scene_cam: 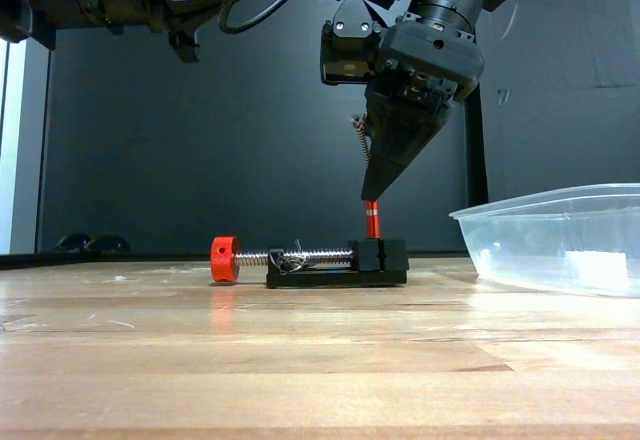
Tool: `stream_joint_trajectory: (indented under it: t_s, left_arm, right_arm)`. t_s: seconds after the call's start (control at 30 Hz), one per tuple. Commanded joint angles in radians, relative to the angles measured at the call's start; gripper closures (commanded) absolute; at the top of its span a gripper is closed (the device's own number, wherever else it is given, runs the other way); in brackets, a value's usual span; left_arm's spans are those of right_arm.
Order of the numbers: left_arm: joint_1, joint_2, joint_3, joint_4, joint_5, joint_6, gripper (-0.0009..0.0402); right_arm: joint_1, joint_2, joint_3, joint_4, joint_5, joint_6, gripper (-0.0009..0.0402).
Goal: Pick the RCA connector and install on taskboard
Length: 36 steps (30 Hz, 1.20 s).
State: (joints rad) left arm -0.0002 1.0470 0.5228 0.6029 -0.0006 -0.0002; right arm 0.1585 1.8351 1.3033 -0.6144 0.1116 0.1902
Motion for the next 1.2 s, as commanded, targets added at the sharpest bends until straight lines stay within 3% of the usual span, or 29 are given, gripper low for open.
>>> stream_joint_trajectory:
  t_s: [0.03,0.6,0.97,1.2]
  left_arm:
    - [0.000,0.000,0.000,0.000,0.000,0.000,0.0393]
    - [0.000,0.000,0.000,0.000,0.000,0.000,0.0393]
    - [0.000,0.000,0.000,0.000,0.000,0.000,0.0393]
    - [0.000,0.000,0.000,0.000,0.000,0.000,0.0393]
  right_arm:
    - [0.000,-0.001,0.010,-0.003,0.000,-0.002,0.0365]
    - [0.001,-0.034,0.031,-0.065,0.000,0.003,0.0225]
    - [0.001,-0.148,0.031,-0.138,0.000,0.006,0.0218]
    - [0.001,-0.169,0.030,-0.143,0.000,0.006,0.0231]
